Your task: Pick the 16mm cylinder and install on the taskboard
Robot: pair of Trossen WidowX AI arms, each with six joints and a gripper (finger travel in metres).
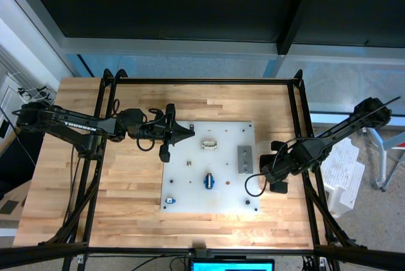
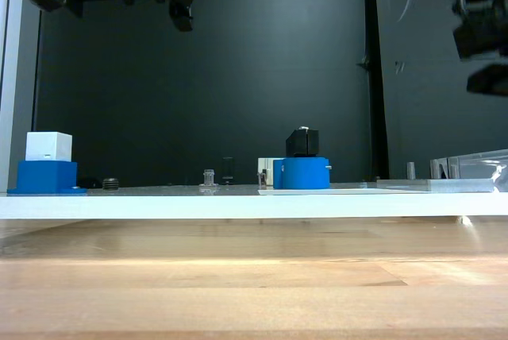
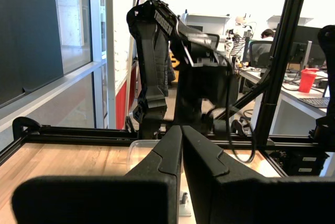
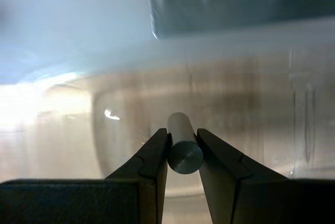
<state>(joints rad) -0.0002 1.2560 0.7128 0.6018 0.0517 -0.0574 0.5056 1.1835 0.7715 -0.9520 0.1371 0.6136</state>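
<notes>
looking along the right gripper [image 4: 182, 135], you had the 16mm cylinder [image 4: 184, 153] pinched between its two fingers [image 4: 152, 158], the peg's flat round end facing the camera and its far end sticking out past the fingertips. the jaws were clamped on its curved sides, touching it on both flanks. it read as bare grey metal: i'd judge it stiff, dense for its bulk and slick, so it could roll or slip out of a side pinch if the squeeze eased, though it would not bend or crack. taking it across the diameter with one end left free, as you did, seemed the right hold, since that free end has to enter a hole. beyond the peg lay blurred clear plastic, probably the clear tray [image 2: 476, 169]. from above, that arm hung just off the right edge of the taskboard [image 1: 190, 189], near the grey metal block [image 1: 244, 158], so the peg was off the board and raised above the table. farther back, the left gripper [image 3: 181, 135] hovered over the board's far left corner, fingers pressed together on nothing
</notes>
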